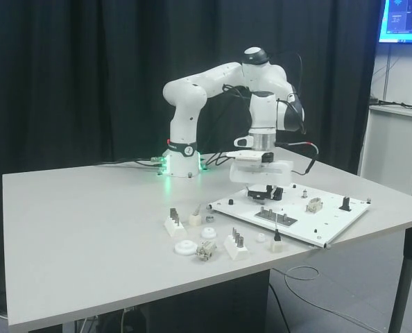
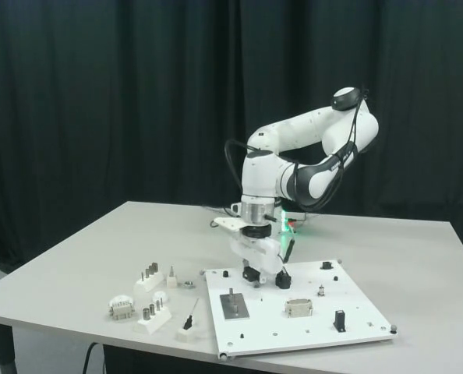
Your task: Place D-SUB.
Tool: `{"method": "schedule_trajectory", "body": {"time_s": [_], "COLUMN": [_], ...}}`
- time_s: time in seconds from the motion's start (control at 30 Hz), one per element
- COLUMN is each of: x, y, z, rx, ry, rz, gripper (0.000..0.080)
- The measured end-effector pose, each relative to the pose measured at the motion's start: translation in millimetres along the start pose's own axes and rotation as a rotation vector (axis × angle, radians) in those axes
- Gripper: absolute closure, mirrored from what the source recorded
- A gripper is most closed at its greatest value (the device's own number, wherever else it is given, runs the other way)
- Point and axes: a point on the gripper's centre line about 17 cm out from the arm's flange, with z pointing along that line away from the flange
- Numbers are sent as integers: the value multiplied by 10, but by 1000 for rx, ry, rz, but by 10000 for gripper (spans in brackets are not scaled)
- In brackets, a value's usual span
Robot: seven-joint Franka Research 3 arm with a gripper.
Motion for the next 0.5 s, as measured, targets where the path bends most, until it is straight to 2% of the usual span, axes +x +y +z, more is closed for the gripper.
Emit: {"method": "schedule_trajectory", "body": {"time_s": [0.27,0.5], "x": [73,99], "y": [-23,-25], "z": [-149,-227], "rx": [5,7], "ry": [17,18], "rz": [-5,-5], "gripper": [230,230]}}
